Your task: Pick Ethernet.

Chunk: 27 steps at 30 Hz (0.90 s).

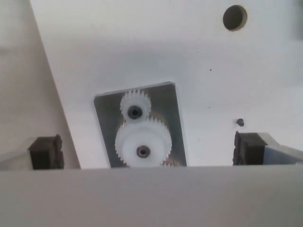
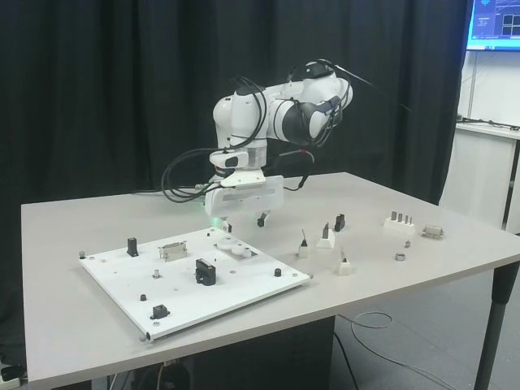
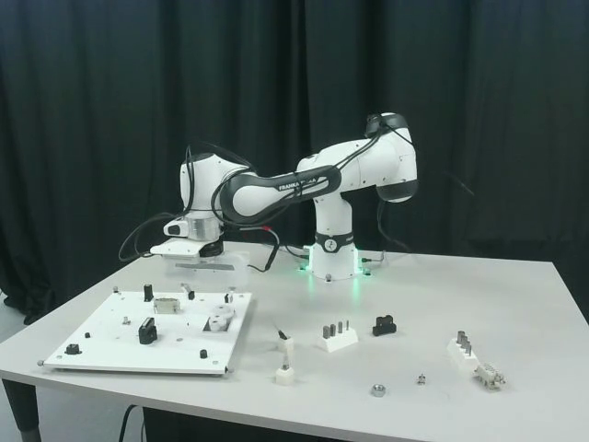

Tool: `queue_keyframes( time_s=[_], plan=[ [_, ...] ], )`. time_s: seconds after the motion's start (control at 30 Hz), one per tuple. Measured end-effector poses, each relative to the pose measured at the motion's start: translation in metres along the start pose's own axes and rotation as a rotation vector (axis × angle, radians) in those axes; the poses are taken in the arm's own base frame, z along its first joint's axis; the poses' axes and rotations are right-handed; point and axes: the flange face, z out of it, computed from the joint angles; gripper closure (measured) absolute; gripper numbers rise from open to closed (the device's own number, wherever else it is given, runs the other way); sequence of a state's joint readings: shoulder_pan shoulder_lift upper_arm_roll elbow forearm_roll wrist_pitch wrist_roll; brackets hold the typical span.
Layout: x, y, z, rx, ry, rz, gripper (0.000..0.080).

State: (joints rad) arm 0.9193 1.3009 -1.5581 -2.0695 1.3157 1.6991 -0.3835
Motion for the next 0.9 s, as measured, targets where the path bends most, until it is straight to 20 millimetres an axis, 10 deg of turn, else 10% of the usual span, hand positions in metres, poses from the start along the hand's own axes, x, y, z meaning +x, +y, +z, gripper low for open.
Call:
queue_keyframes(
  time_s=[0.9],
  plan=[
    [-0.001,-0.007,-0.017,0.005,0.027,-0.002,0.0003]
  ],
)
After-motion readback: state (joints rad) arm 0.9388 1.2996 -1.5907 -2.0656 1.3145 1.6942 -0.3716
